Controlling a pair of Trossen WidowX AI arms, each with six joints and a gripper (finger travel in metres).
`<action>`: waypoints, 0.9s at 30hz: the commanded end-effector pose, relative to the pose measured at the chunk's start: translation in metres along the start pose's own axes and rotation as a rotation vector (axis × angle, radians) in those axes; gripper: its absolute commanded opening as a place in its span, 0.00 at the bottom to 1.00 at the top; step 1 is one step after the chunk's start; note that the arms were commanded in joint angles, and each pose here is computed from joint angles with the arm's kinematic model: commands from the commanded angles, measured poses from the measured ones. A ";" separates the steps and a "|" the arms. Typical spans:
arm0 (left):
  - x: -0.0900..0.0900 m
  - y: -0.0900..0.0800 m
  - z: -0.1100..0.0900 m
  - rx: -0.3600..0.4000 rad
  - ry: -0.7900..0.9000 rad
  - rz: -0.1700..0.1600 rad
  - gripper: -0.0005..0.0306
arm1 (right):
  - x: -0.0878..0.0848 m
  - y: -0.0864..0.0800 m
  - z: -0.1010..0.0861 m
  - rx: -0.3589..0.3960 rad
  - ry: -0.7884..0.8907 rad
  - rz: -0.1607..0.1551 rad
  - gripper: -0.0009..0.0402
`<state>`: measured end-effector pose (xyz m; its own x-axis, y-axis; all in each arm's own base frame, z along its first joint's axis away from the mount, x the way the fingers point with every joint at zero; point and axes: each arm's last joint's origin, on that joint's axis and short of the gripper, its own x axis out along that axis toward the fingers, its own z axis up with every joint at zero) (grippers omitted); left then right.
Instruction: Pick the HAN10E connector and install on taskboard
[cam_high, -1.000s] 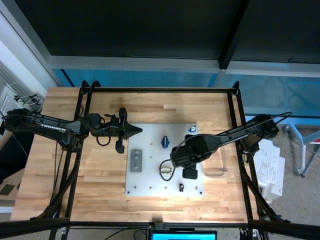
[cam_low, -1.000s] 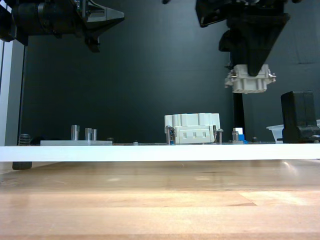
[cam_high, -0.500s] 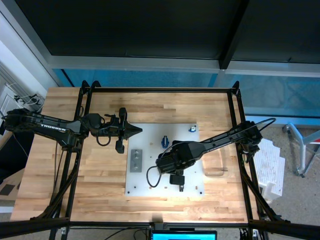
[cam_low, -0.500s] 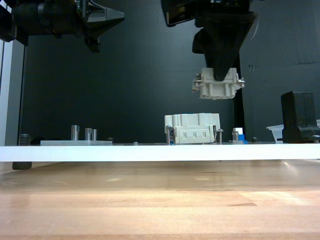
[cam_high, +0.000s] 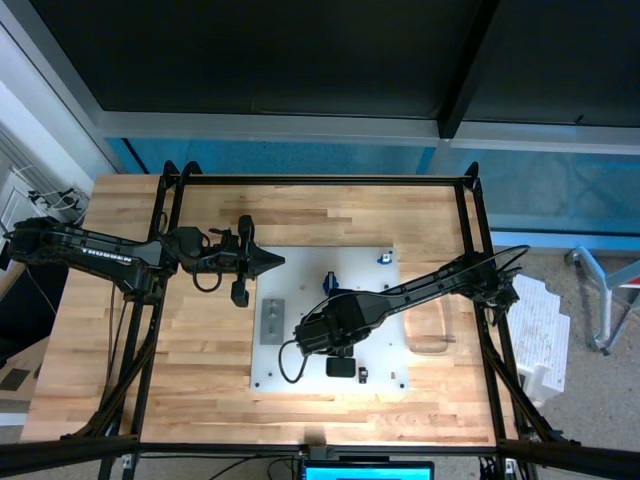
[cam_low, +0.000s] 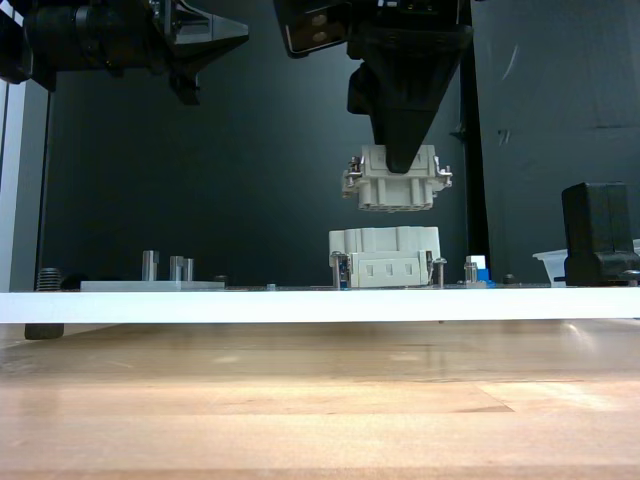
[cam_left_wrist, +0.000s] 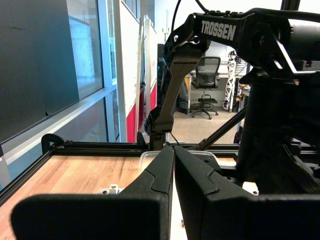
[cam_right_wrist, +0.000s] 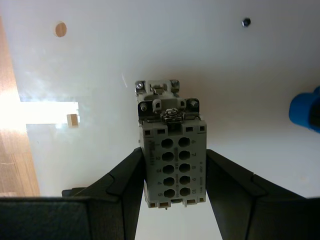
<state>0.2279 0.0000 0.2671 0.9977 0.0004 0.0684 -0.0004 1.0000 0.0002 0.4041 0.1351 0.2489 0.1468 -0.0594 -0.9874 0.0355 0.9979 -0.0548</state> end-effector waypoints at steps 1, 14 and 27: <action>0.000 0.000 0.000 0.000 -0.001 0.000 0.02 | 0.000 0.001 0.003 -0.004 -0.006 0.001 0.03; 0.000 0.000 0.000 0.000 -0.001 0.000 0.02 | 0.009 0.003 0.005 0.008 -0.009 0.004 0.03; 0.000 0.000 0.000 0.000 0.000 0.000 0.02 | 0.014 0.003 0.004 0.007 -0.008 0.003 0.03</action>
<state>0.2279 0.0000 0.2670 0.9977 0.0004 0.0684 -0.0004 1.0000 0.0002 0.4107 0.1374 0.2350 0.1541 -0.0561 -0.9865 0.0422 0.9978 -0.0502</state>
